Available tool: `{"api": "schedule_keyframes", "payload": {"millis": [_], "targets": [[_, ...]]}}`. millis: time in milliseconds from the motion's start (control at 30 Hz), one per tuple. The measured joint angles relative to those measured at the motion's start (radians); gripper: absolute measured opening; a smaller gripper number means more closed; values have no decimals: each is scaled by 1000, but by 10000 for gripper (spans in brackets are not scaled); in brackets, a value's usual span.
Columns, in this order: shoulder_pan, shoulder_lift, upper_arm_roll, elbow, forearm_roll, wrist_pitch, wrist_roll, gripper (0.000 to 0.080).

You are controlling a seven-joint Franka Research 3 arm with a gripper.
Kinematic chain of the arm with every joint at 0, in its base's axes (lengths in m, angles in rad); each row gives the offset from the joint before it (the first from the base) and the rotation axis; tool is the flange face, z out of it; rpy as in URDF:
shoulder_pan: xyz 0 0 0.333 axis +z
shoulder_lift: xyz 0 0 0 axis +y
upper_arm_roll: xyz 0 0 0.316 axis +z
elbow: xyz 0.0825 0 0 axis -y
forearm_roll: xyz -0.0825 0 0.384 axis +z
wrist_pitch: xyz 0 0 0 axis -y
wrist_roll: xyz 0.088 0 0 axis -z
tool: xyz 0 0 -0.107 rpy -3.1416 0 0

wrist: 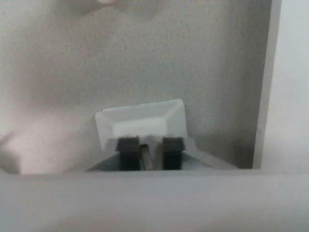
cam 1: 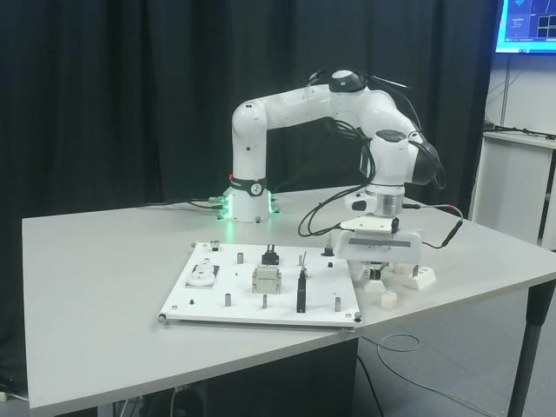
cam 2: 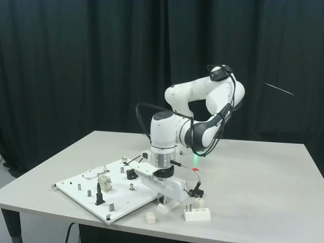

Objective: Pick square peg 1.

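Wrist view shows me the gripper (wrist: 150, 153) with its two black fingers nearly together around a thin grey metal square peg (wrist: 145, 157), low over a white plastic holder block (wrist: 140, 121). I judge the grasp made, the peg pinched, with lifting as the step in hand. From the white assembly board (cam 1: 228, 300) on the grey table (cam 1: 87, 261), the holder lies just beside the board's edge. Next I'd raise straight up, slowly, so the peg clears its socket without tilting.
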Motion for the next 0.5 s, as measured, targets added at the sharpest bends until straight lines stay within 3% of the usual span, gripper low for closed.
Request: {"api": "schedule_keyframes", "payload": {"millis": [167, 200, 500], "targets": [[3, -2, -2, 0, 0, 0, 0, 214], [3, -3, -3, 0, 0, 0, 0, 29], [9, -5, -32, 1, 0, -2, 0, 29]]}}
